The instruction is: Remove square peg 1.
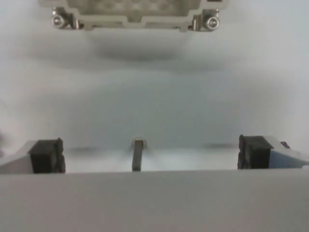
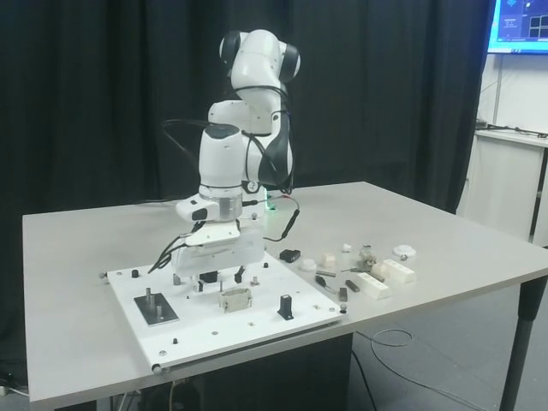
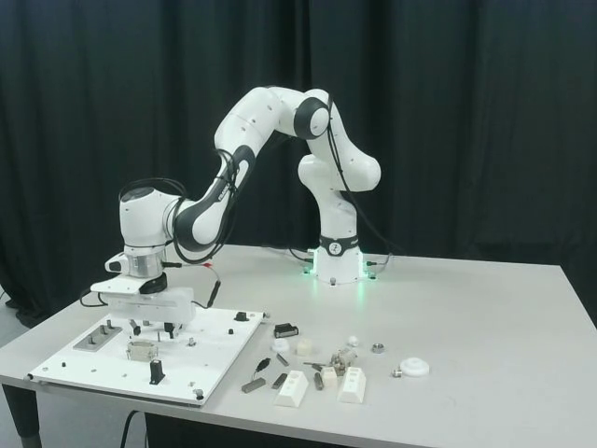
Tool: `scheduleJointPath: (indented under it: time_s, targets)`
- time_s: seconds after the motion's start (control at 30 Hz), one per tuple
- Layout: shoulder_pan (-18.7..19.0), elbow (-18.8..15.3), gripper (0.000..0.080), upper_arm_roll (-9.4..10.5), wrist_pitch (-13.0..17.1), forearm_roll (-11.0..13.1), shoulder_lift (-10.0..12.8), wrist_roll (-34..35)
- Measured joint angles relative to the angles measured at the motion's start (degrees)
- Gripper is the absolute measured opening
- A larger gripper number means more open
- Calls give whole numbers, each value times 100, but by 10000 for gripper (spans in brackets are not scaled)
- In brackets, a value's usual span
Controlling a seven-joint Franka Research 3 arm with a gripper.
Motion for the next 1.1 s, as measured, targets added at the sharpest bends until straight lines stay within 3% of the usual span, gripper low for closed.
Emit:
scheduleJointPath:
  time_s: [0.27,0.3,0.57,0.6,0.8,0.83,0.97,1.0,1.1]
  targets:
    - [-2,0,800,-2,15,13,21,-98]
    - [-2,0,703,-2,16,13,22,-102]
    - [-2,0,703,-2,19,13,28,-116]
    - [-2,0,377,-2,19,13,28,-117]
    - [0,-1,377,2,15,30,31,-117]
    - [4,-2,216,5,1,50,30,-117]
    - [30,-6,216,4,-28,72,30,-117]
    - [32,-6,50,4,-30,72,30,-117]
    - [32,-6,50,3,-37,76,29,-117]
